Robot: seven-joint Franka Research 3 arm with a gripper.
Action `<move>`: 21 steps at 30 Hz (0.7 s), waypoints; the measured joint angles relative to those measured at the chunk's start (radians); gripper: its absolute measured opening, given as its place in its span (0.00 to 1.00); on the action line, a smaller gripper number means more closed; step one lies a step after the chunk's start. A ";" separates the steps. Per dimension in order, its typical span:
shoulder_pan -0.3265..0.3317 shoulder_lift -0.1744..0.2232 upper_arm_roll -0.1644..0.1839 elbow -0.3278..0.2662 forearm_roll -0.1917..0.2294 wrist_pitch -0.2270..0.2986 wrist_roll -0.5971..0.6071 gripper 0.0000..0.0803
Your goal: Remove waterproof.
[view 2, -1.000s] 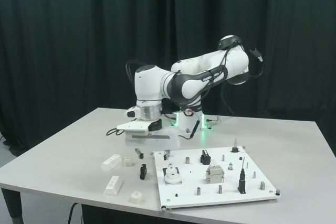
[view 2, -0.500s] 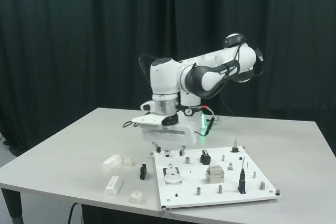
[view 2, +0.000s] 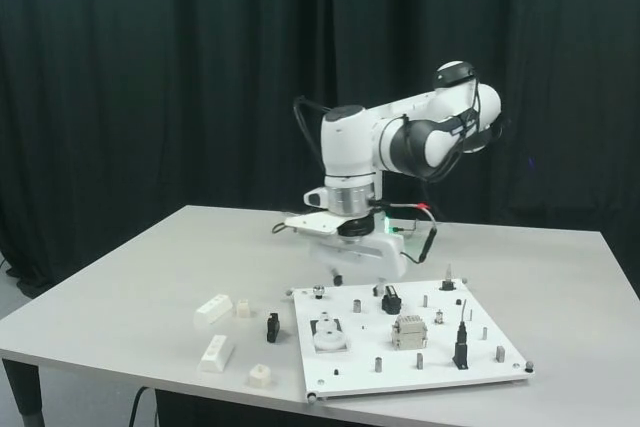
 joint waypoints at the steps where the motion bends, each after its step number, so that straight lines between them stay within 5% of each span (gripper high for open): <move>1: 0.006 0.000 0.000 0.000 0.000 0.001 0.026 1.00; 21: 0.089 0.000 0.004 0.009 -0.001 0.074 0.669 1.00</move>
